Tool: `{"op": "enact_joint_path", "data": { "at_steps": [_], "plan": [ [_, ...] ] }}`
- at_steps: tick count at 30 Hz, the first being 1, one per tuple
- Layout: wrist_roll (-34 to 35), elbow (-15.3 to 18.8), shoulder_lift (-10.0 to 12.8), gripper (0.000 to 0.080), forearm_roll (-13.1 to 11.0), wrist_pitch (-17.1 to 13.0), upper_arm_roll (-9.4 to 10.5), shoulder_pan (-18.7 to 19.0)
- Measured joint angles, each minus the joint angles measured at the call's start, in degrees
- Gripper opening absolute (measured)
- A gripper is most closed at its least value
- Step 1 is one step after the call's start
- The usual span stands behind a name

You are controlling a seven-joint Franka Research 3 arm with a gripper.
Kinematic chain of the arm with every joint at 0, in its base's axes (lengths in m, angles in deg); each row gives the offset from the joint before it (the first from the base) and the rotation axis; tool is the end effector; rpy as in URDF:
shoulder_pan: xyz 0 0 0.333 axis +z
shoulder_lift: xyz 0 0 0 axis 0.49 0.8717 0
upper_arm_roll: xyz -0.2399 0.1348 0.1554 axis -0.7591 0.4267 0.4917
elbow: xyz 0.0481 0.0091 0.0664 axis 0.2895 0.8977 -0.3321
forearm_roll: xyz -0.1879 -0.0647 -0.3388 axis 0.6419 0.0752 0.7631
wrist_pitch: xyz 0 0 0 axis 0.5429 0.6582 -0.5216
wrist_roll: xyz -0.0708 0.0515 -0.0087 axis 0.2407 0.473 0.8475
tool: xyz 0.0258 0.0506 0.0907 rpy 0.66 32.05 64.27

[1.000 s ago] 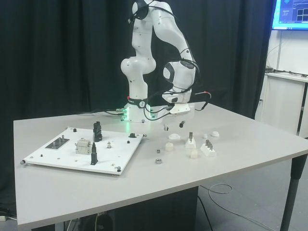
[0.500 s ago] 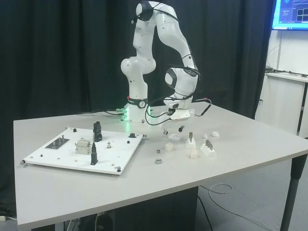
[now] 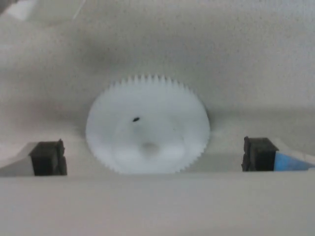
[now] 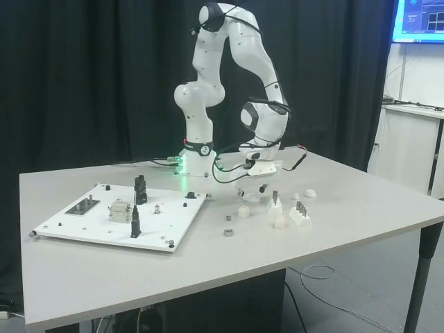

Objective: Pick large gear.

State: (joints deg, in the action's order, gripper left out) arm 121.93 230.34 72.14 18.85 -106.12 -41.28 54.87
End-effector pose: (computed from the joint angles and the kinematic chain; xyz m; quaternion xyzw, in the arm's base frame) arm 0.4251 0.0429 0.1833 0.9281 -0.3435 -0.1237 0.0733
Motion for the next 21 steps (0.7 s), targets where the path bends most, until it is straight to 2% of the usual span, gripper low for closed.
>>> {"op": "enact_joint_path", "data": {
  "at_steps": [12,13,18,19,21],
  "plan": [
    [0.1,0.0,0.8,0.0800,-0.1,-0.9,0.60,-0.5],
    [0.2,0.0,0.9,0.0709,-0.2,-1.0,0.66,-0.6],
    [0.2,0.0,1.3,0.0709,-0.7,-1.1,1.29,-1.5],
    [0.2,0.0,1.3,0.0544,-0.9,-1.1,1.41,-1.7],
    [0.2,0.0,1.4,0.0544,-1.0,-1.2,1.60,-2.0]
  ]
}}
